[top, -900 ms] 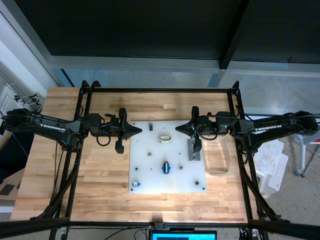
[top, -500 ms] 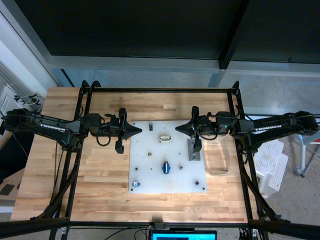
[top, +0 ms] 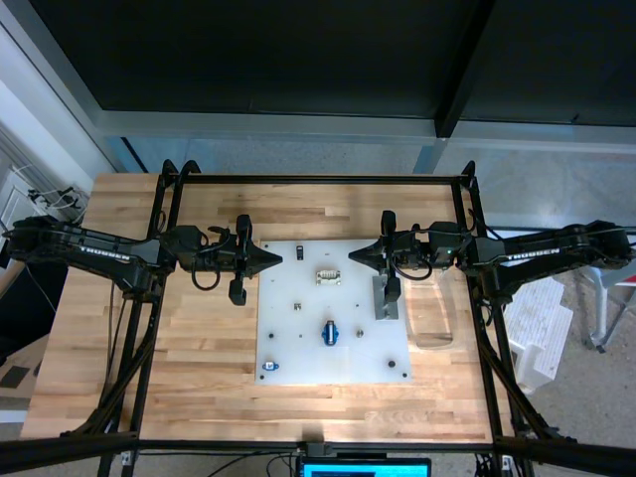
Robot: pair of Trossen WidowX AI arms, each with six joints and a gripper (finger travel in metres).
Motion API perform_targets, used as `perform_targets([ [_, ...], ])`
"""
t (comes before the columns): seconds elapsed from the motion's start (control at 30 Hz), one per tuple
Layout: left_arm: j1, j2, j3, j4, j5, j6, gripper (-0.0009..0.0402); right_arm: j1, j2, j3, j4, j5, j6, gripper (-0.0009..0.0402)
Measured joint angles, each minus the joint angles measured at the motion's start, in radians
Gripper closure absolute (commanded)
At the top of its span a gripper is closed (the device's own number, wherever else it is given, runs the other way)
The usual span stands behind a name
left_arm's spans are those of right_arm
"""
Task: Remove the 16mm cylinder and place in the container
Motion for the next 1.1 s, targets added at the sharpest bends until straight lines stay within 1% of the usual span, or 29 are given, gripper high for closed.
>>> perform_targets([
  [0.27,0.000,0.000,0.000,0.000,0.000,0.000,0.0393,0.000,0.000,0.005,-0.005,0.000,0.001,0.0393],
  [0.3,0.000,0.000,0.000,0.000,0.000,0.000,0.0393,0.000,0.000,0.005,-0.013,-0.001,0.008,0.0393],
  [0.4,0.000,0.000,0.000,0.000,0.000,0.000,0.0393,0.002,0.000,0.014,-0.057,-0.007,0.072,0.0393],
  [0.47,0.000,0.000,0.000,0.000,0.000,0.000,0.0393,0.006,0.000,0.043,-0.151,-0.008,0.096,0.0393],
  [0.57,0.000,0.000,0.000,0.000,0.000,0.000,0.0393,0.029,0.006,0.108,-0.359,0.022,0.097,0.0393],
  [0.6,0.000,0.000,0.000,0.000,0.000,0.000,0.0393,0.038,0.012,0.132,-0.420,0.026,0.095,0.0393],
  [0.73,0.000,0.000,0.000,0.000,0.000,0.000,0.0393,0.074,0.043,0.212,-0.600,0.027,0.106,0.0393],
  [0.83,0.000,0.000,0.000,0.000,0.000,0.000,0.0393,0.105,0.076,0.265,-0.713,0.035,0.129,0.0393],
  [0.9,0.000,0.000,0.000,0.000,0.000,0.000,0.0393,0.127,0.101,0.303,-0.795,0.052,0.133,0.0393],
  [1.1,0.000,0.000,0.000,0.000,0.000,0.000,0.0393,0.180,0.202,0.415,-1.004,0.053,0.133,0.0393],
])
